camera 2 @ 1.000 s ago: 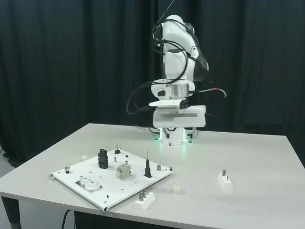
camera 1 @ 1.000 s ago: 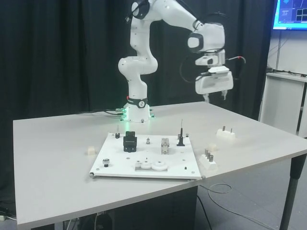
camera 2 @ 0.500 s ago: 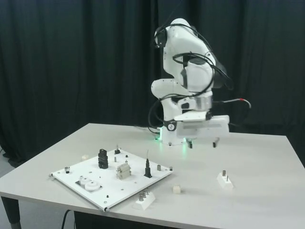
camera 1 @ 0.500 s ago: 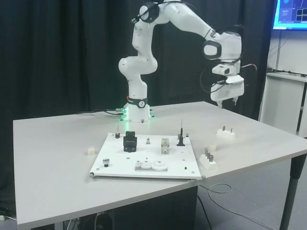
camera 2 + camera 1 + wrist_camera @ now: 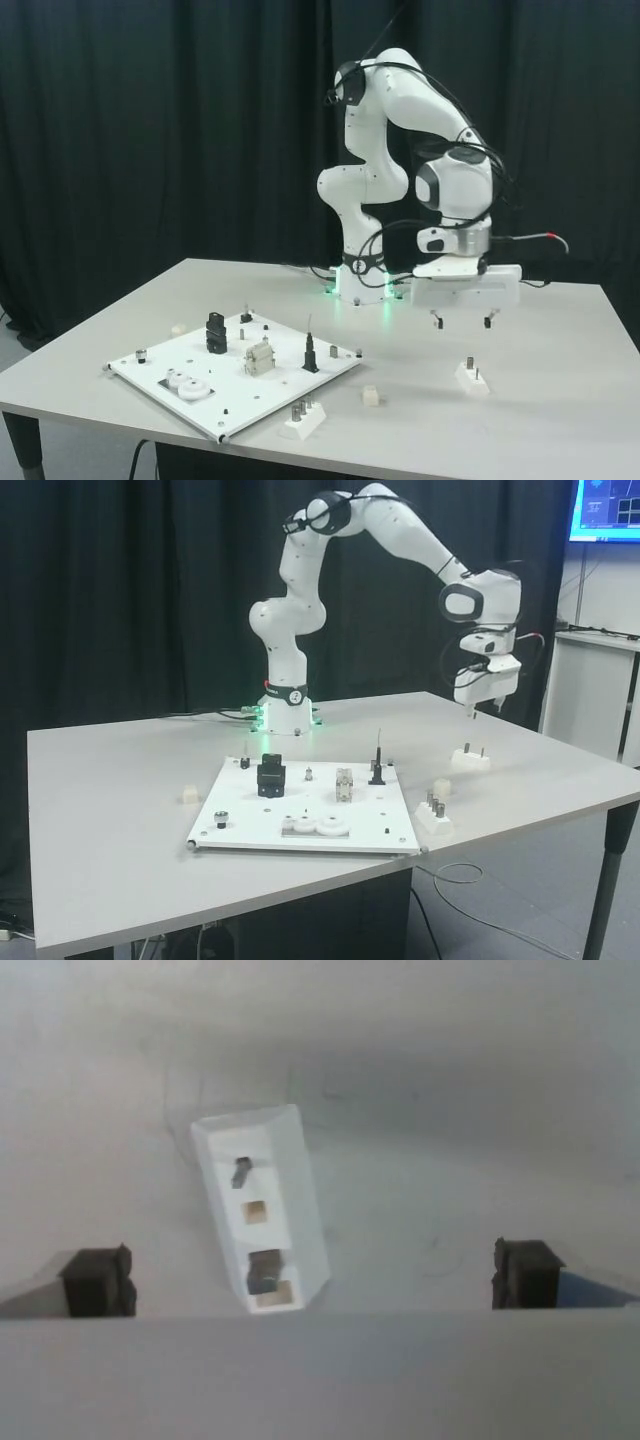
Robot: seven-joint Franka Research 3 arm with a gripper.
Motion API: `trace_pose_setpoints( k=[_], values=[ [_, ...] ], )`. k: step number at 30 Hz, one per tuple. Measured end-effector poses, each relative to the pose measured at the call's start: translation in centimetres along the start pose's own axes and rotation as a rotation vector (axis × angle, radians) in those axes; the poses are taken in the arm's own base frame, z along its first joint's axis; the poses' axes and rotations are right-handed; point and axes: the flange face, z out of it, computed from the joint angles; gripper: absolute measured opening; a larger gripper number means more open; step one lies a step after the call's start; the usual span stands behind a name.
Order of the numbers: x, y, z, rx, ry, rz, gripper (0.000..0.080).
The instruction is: Pick square peg 1.
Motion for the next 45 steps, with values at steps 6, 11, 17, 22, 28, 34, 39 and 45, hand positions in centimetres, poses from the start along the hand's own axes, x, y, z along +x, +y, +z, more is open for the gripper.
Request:
trace_pose_setpoints(
  k=[6, 11, 17, 22, 28, 34, 39, 45],
  values=[
    [-1.3, -0.8, 1.4, -0.011, 0.005, -0.011, 0.0800],
    [-1.4, -1.0, 2.5, -0.015, 0.000, -0.013, 0.0800],
    [-1.1, -1.2, 4.3, -0.032, -0.013, -0.010, 0.0800],
    [-0.6, -1.4, 5.9, -0.036, -0.019, -0.008, 0.0800],
    [-0.2, -1.8, 8.1, -0.042, -0.030, -0.022, 0.0800],
    [-0.7, -2.3, 10.2, -0.062, -0.047, -0.031, 0.0800],
    [-1.3, -2.6, 11.6, -0.075, -0.057, -0.040, 0.0800],
    [-1.7, -3.0, 12.3, -0.084, -0.061, -0.042, 0.0800]
  ],
)
